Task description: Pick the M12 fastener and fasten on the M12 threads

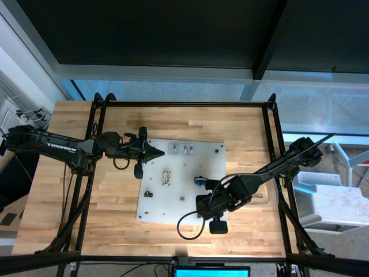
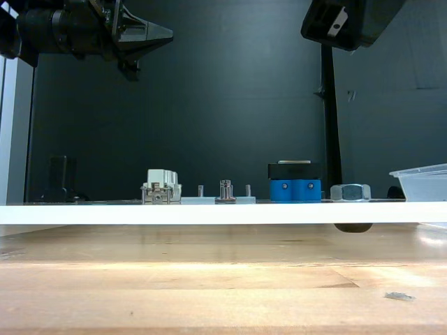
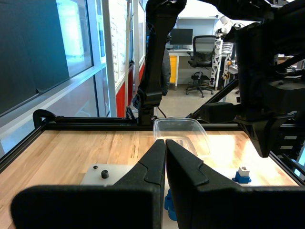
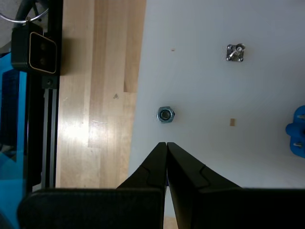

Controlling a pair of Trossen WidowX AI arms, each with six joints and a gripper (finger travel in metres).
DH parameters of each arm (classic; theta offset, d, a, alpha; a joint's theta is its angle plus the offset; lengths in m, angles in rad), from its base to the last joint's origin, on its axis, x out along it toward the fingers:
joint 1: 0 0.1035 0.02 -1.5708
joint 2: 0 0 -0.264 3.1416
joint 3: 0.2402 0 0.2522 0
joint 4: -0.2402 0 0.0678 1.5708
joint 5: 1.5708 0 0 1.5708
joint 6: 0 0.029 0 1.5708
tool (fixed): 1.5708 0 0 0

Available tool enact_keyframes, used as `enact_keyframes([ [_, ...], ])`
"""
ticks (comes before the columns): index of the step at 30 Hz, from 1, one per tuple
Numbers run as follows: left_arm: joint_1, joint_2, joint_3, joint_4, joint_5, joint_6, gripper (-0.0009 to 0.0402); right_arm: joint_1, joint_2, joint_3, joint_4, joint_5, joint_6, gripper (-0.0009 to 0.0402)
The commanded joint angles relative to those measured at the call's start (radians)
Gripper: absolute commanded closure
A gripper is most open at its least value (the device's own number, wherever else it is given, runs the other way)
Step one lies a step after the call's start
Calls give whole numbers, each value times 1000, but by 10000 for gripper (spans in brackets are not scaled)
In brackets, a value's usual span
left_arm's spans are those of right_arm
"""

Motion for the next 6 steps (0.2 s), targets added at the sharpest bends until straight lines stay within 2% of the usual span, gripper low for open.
enact_keyframes([
  [1, 0, 0, 0, 0, 0, 0, 393, 0, 1, 0, 2, -3, 2, 393],
  [6, 0, 0, 0, 0, 0, 0, 393, 2, 1, 0, 2, -3, 1, 393],
])
